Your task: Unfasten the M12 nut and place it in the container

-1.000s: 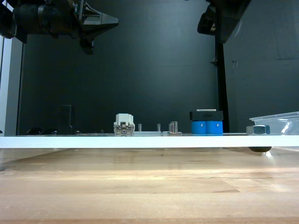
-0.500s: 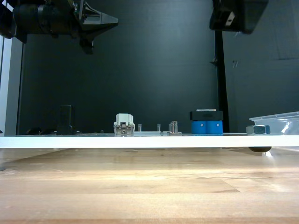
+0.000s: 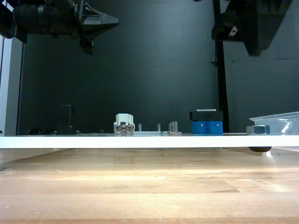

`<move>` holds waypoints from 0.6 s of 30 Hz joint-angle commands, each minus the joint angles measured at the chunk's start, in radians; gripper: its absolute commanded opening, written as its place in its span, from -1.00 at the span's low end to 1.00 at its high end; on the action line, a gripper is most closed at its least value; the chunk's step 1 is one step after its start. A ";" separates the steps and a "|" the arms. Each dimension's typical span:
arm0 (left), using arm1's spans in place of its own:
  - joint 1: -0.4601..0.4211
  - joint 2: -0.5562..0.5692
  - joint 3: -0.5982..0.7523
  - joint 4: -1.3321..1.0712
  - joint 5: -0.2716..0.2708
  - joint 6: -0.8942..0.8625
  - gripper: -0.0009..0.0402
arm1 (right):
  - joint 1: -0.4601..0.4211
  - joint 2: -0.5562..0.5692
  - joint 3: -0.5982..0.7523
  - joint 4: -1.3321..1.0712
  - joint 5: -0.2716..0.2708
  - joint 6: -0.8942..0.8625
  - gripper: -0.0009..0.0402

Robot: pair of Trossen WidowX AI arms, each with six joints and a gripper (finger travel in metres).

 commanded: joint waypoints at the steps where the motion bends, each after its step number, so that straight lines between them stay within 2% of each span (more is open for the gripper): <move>1: 0.000 0.000 0.000 0.000 0.000 0.000 -0.96 | 0.006 0.027 -0.001 0.006 0.025 0.000 -0.60; 6: 0.000 0.000 0.000 0.000 0.000 0.000 -0.96 | 0.008 0.060 -0.001 0.034 0.034 0.000 -0.49; 12: 0.000 0.000 0.000 0.000 0.000 0.000 -0.96 | 0.016 0.093 -0.004 0.049 0.080 0.009 -0.21; 18: 0.000 0.000 0.000 0.000 0.001 0.000 -0.96 | 0.025 0.125 -0.014 0.070 0.075 0.034 0.02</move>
